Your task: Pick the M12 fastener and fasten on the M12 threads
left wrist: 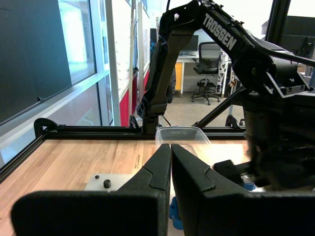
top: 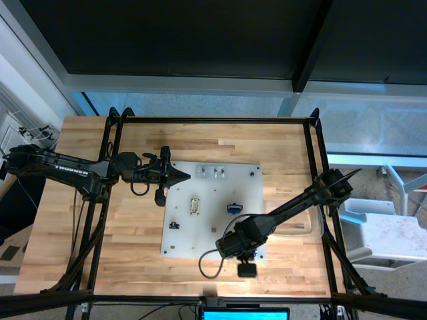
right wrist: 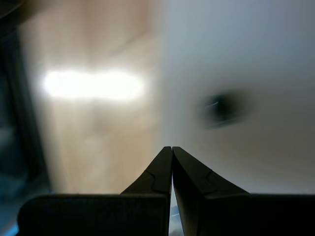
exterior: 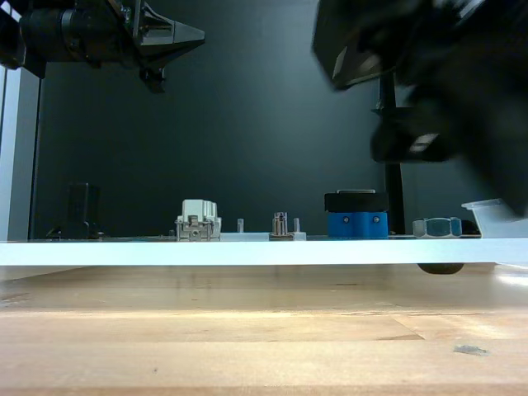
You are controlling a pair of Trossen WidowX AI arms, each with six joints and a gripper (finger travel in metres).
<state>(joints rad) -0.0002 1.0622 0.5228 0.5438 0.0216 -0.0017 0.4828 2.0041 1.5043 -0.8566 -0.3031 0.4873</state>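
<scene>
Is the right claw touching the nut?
Apart. Right wrist view: the right claw is shut on nothing, above the board. Low view: the nut sits at board level, clear gap above. Left claw hovers over the board's left edge.

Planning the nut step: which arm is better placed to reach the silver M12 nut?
Probably right. The right gripper, shut, hangs over the near right edge of the white board, where the low view shows the silver nut; the left gripper, shut, is raised at its far left edge.
</scene>
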